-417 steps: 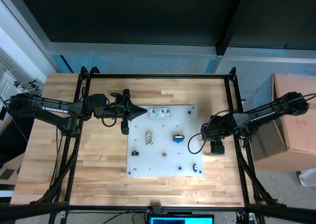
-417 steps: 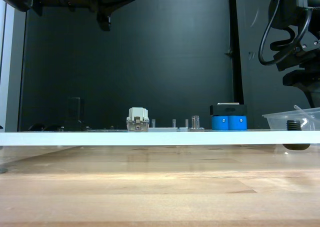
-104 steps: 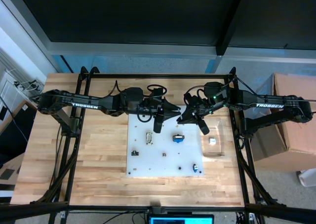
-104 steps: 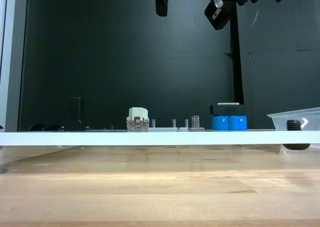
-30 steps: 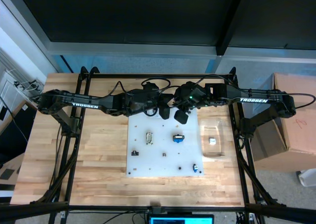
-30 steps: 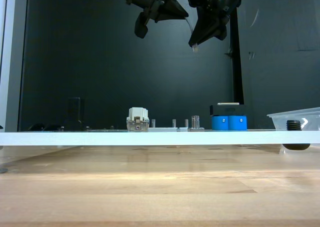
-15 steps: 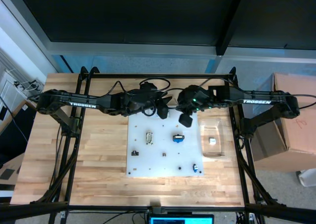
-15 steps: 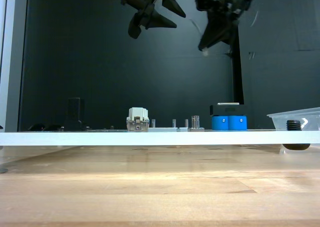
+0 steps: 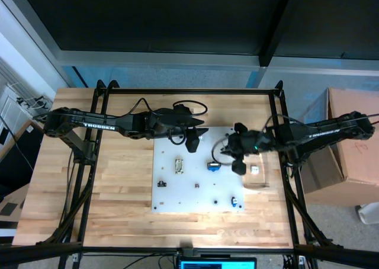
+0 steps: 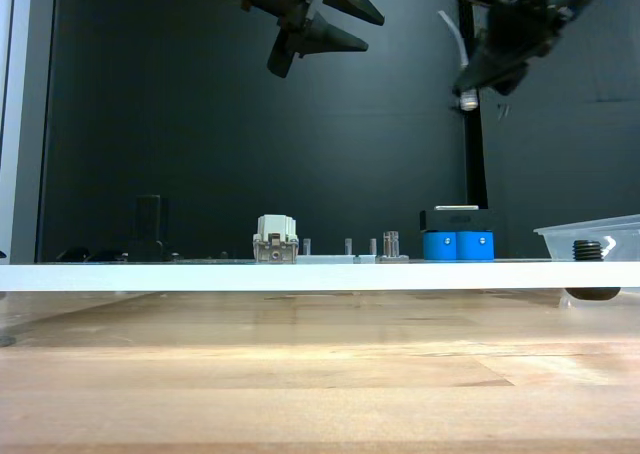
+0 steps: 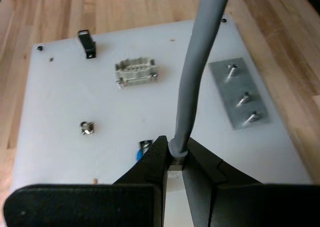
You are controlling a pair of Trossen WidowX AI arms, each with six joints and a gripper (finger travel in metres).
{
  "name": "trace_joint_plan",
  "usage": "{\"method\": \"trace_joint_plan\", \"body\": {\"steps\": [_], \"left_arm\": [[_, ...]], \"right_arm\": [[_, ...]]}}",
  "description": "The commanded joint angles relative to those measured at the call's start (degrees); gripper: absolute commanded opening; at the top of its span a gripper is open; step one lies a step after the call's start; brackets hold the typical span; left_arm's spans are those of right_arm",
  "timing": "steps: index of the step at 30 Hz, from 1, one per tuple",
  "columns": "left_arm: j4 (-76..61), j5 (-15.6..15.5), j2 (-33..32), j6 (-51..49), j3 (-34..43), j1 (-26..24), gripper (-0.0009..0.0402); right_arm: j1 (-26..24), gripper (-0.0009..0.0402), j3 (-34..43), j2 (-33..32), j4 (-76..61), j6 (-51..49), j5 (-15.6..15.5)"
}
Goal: Pick the RJ45 connector and install on the taskboard
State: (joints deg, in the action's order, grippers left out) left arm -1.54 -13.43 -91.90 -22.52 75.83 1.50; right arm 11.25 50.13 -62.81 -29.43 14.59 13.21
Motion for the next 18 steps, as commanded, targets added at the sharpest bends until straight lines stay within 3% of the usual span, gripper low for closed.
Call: {"method": "trace_joint_plan", "body": {"steps": [1, 7, 18], "left_arm": [[0.2, 0.0, 0.0, 0.0, 0.1, -0.1, 0.0149], [0.1, 0.2, 0.0, 0.0, 0.1, -0.1, 0.0137], [0.1, 0.2, 0.0, 0.0, 0.1, -0.1, 0.0137]], "right_arm": [[5.5, 0.0000, -2.1, 0.8, 0.7, 3.0, 3.8], [16.7, 0.0000, -3.2, 0.5, 1.0, 7.3, 11.3], [30.1, 0.0000, -3.8, -0.8, 2.3, 12.2, 19.2]]}}
